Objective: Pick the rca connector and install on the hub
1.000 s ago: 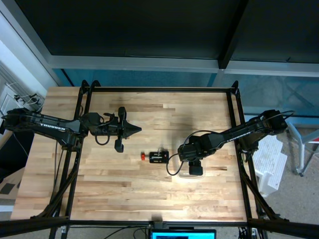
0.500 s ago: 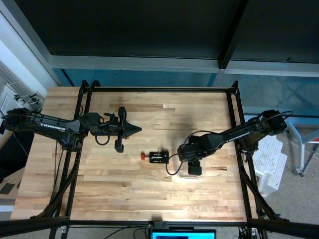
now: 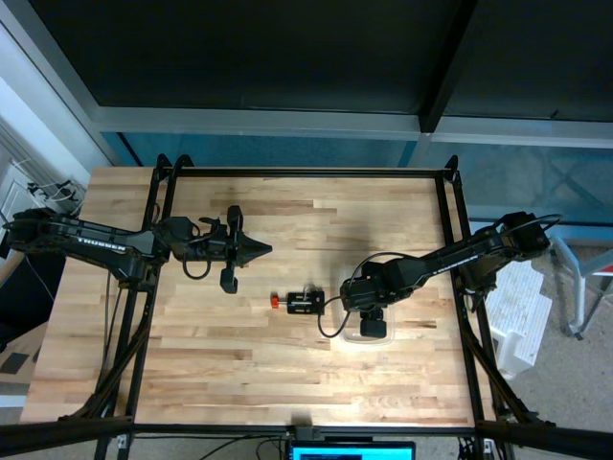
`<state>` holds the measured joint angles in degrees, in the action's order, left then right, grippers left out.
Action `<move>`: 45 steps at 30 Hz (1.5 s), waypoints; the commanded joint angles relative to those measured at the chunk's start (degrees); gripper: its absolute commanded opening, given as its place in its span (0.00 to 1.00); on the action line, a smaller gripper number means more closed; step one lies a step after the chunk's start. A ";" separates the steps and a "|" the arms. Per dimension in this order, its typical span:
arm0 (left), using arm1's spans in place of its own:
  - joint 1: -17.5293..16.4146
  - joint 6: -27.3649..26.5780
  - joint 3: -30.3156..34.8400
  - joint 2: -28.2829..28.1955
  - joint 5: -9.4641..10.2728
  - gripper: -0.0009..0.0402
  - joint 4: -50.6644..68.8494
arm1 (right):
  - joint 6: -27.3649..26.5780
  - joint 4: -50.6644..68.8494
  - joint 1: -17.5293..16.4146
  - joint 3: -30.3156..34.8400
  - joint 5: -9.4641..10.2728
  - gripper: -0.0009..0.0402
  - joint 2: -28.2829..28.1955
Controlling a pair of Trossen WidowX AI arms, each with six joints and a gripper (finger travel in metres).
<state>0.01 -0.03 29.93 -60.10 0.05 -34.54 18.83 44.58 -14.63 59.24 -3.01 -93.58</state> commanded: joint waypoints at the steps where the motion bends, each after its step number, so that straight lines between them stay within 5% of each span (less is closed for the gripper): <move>1: 0.00 0.02 0.02 -0.02 0.00 0.02 0.00 | 0.37 0.09 0.00 0.02 -0.39 0.25 0.00; 15: 0.00 0.02 0.02 -0.02 0.00 0.02 0.00 | 0.24 0.09 -0.02 0.02 -0.44 0.02 0.02; 45: 0.00 0.02 0.02 -0.02 0.00 0.02 0.00 | 0.39 -0.13 -0.02 0.02 -0.44 0.02 0.04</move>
<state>0.01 -0.03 29.95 -60.10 0.08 -34.54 19.20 44.47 -14.63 59.24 -3.42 -93.58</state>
